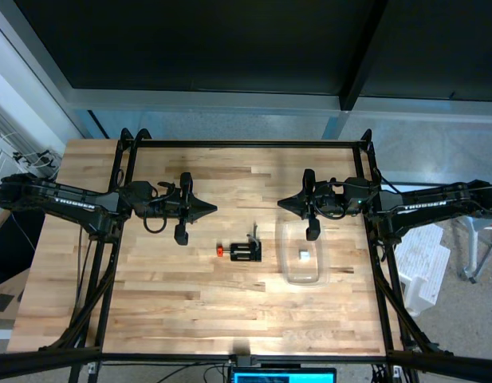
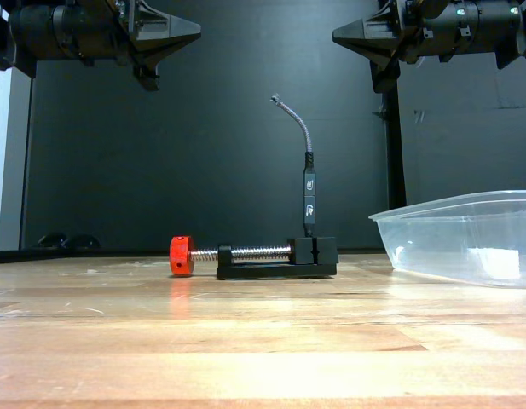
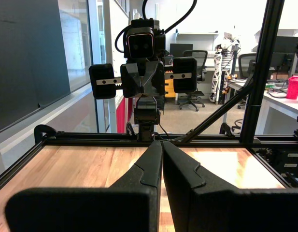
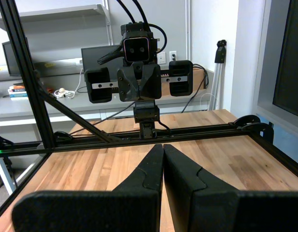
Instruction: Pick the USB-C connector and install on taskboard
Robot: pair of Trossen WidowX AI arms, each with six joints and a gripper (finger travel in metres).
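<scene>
The taskboard (image 1: 246,253) is a small black clamp block with a red-orange knob (image 2: 182,256), lying at mid-table; it also shows in the low view (image 2: 275,259). A dark plug with a short braided cable stub, the USB-C connector (image 2: 308,192), stands upright in the block's end (image 1: 252,235). My left gripper (image 1: 212,210) hangs high to the left of the board, shut and holding nothing (image 3: 162,144). To the right of the board, equally high, my right gripper (image 1: 281,204) is shut and empty too (image 4: 163,146). Both point inward (image 2: 193,32) (image 2: 339,36).
A clear plastic tray (image 1: 292,271) lies right of the taskboard, below the right gripper, with a small white square piece (image 1: 305,254) inside (image 2: 499,262). A black frame rail (image 1: 246,144) borders the table's far edge and sides.
</scene>
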